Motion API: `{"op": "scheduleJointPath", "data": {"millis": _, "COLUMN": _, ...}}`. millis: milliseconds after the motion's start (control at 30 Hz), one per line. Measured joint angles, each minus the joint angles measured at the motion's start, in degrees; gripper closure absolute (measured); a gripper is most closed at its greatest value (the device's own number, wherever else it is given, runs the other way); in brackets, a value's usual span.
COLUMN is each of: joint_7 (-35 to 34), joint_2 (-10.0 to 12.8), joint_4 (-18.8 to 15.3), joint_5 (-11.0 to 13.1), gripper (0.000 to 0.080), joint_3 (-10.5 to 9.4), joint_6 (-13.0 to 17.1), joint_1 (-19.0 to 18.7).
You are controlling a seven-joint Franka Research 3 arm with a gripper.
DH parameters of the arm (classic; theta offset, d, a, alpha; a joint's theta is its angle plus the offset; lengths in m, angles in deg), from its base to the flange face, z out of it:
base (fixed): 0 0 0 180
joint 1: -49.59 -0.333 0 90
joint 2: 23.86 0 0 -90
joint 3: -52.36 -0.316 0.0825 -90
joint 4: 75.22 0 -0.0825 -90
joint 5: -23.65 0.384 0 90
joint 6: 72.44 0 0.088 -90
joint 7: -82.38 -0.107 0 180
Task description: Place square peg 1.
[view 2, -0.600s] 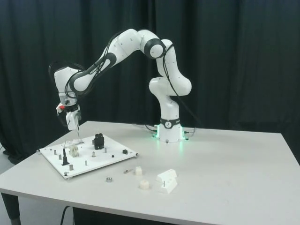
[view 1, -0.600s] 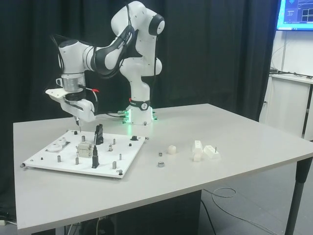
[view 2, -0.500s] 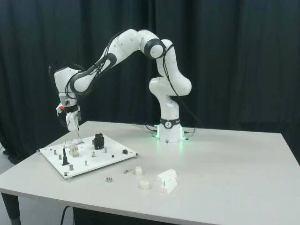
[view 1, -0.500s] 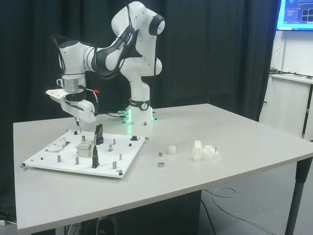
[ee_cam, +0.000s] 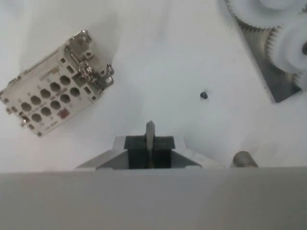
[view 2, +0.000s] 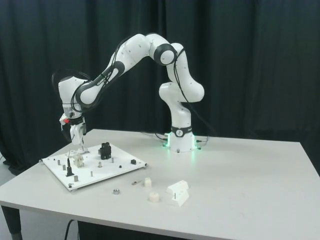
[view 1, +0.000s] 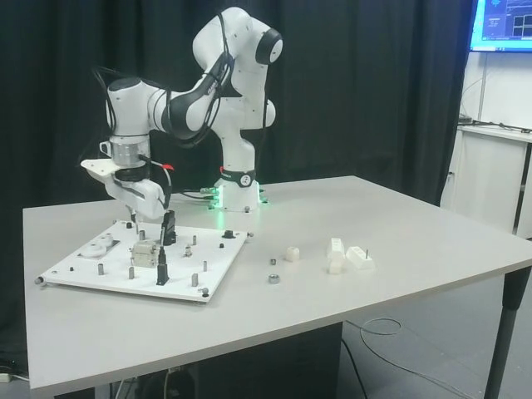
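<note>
— Square peg 1 [ee_cam: 150, 128]?
— Clamped in the gripper [ee_cam: 149, 143], jaws clenched on it, thin tip poking out past the fingertips. Held over the white board [view 1: 212, 264], toward its far edge, just beside the black upright block [view 1: 169, 227].
— Touching the board?
— Cannot tell.
— Close by on the board?
— Connector block [ee_cam: 55, 103] with rows of round holes, lying askew. Small dark hole [ee_cam: 204, 95] in bare plate. Short grey post [ee_cam: 244, 158]. White gears [ee_cam: 283, 28], meshed, a little farther off.
— And beyond the board?
— On the grey table [view 1: 416, 224]: a nut [view 1: 272, 278] just off the board's edge, then white blocks [view 1: 347, 255] around the middle. Farthest back, arm base [view 1: 235, 187], lit green, near the table's far edge.
</note>
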Motion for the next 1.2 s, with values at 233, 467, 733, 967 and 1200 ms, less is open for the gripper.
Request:
{"op": "scheduleJointPath", "data": {"millis": 233, "joint_7": 0.0, "joint_2": 1.1, "joint_4": -0.1, "joint_5": 0.9, "gripper": 0.0781, "joint_3": -0.98, "joint_6": 1.4, "joint_1": 0.6}}
{"op": "scheduleJointPath", "data": {"millis": 467, "joint_7": 1.4, "joint_2": 1.8, "joint_4": -0.4, "joint_5": 1.7, "gripper": 0.0781, "joint_3": -2.85, "joint_6": 3.8, "joint_1": 2.0}}
{"op": "scheduleJointPath", "data": {"millis": 733, "joint_7": 2.0, "joint_2": 2.6, "joint_4": -0.5, "joint_5": 2.5, "gripper": 0.0781, "joint_3": -4.46, "joint_6": 5.5, "joint_1": 3.3}}
{"op": "scheduleJointPath", "data": {"millis": 967, "joint_7": 2.0, "joint_2": 2.7, "joint_4": 0.4, "joint_5": 2.5, "gripper": 0.0781, "joint_3": -4.49, "joint_6": 5.6, "joint_1": 3.4}}
{"op": "scheduleJointPath", "data": {"millis": 1200, "joint_7": 2.2, "joint_2": 1.8, "joint_4": 3.3, "joint_5": 2.1, "gripper": 0.0781, "joint_3": -4.46, "joint_6": 3.8, "joint_1": 3.3}}
